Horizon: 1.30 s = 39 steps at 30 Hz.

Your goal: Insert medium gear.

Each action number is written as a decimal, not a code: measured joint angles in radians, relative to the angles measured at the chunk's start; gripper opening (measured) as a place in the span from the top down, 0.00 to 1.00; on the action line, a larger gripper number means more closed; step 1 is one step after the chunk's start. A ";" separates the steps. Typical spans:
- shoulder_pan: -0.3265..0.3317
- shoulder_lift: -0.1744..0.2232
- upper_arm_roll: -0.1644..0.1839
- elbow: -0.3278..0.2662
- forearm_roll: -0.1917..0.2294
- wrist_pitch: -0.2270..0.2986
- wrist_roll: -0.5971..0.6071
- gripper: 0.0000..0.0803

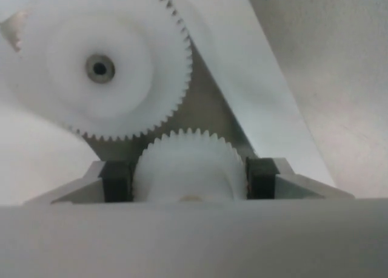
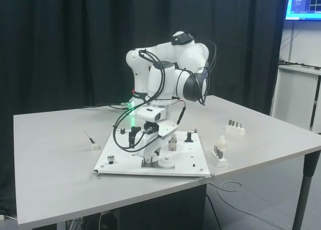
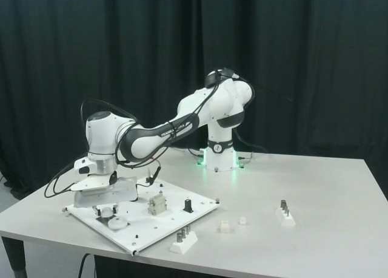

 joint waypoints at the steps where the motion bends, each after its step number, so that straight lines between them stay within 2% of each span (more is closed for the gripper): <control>1: 0.000 0.000 0.000 0.000 -0.001 -0.003 0.000 0.51; 5: 0.000 -0.001 -0.001 0.000 -0.004 -0.023 0.006 0.51; 13: 0.000 -0.002 -0.002 0.001 -0.004 -0.026 0.009 0.51; 26: -0.006 -0.001 0.016 0.001 -0.003 -0.002 0.009 0.51; 39: -0.006 -0.001 0.017 0.001 -0.004 -0.002 0.004 0.51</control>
